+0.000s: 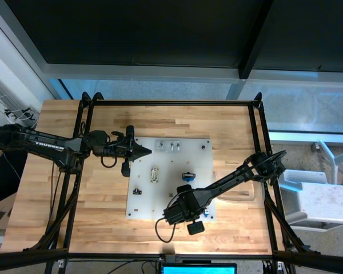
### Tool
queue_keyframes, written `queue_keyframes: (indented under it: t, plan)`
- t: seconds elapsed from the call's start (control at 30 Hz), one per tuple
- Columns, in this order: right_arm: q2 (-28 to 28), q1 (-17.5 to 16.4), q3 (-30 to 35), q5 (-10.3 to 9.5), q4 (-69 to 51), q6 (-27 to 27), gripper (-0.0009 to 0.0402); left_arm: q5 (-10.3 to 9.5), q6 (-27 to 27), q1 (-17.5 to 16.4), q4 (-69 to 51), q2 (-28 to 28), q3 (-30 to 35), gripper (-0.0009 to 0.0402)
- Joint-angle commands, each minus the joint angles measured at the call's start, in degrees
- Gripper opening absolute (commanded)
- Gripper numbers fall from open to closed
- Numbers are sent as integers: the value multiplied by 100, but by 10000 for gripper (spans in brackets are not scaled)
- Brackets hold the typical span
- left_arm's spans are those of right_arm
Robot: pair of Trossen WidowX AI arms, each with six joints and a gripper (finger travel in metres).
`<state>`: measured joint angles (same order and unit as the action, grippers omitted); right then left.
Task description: Pick the M12 fastener and fasten on the M12 threads
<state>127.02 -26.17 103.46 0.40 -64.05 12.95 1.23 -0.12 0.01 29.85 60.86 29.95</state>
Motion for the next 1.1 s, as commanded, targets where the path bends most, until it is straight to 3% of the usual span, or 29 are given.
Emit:
queue_keyframes:
  t: [0.03, 0.27, 0.53, 0.83, 1.1]
  plan:
    - [26, -4, -2, -7, 2, 767, 16, 2, 2, -2, 2, 0, 0, 0]
    - [26, -4, -2, -13, 4, 2212, 16, 2, 2, -2, 2, 0, 0, 0]
    - [26, -4, -2, -11, 13, 4972, 16, 2, 2, 0, 2, 0, 0, 0]
    - [24, -4, -2, -11, 35, 6443, 16, 2, 2, -2, 2, 0, 0, 0]
    - [20, -7, -2, 2, 52, 8572, 16, 2, 2, 0, 2, 0, 0, 0]
